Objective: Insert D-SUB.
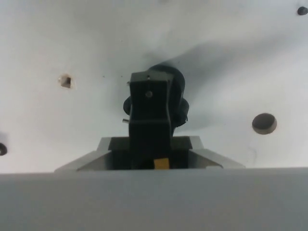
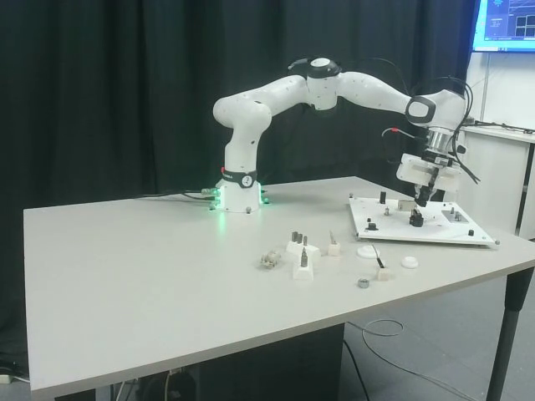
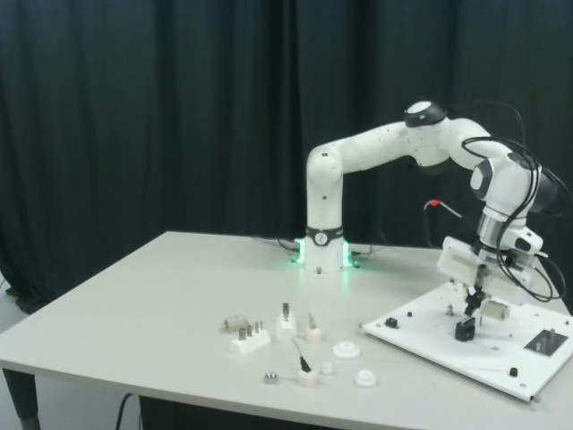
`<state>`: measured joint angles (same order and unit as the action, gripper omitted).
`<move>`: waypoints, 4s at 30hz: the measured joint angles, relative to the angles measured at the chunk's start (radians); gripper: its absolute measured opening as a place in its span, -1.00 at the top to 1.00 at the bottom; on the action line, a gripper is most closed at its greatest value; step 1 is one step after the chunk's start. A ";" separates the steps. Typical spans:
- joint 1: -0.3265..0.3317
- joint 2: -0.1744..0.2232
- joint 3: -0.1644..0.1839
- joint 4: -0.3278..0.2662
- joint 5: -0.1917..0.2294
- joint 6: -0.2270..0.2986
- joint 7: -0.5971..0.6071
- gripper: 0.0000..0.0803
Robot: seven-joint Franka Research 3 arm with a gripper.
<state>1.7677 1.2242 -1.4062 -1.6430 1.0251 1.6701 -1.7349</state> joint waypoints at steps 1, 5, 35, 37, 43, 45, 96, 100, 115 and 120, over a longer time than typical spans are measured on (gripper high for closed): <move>0.000 0.000 0.000 0.000 0.002 0.000 -0.001 0.62; -0.002 0.000 0.000 -0.001 0.010 0.000 -0.006 0.62; -0.017 -0.020 -0.003 -0.064 0.108 0.013 -0.006 0.62; -0.017 -0.020 -0.003 -0.067 0.109 0.017 -0.006 0.62; -0.013 -0.020 -0.003 -0.078 0.110 0.034 -0.006 0.62; -0.011 -0.020 -0.003 -0.082 0.109 0.040 -0.006 0.62; 0.102 -0.020 -0.017 -0.201 0.124 0.159 0.049 0.62; 0.101 -0.020 -0.017 -0.206 0.131 0.159 0.049 0.62; 0.099 -0.020 -0.017 -0.210 0.145 0.162 0.044 0.62; 0.099 -0.020 -0.017 -0.210 0.147 0.163 0.037 0.62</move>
<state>1.8665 1.2040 -1.4230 -1.8531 1.1717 1.8331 -1.6975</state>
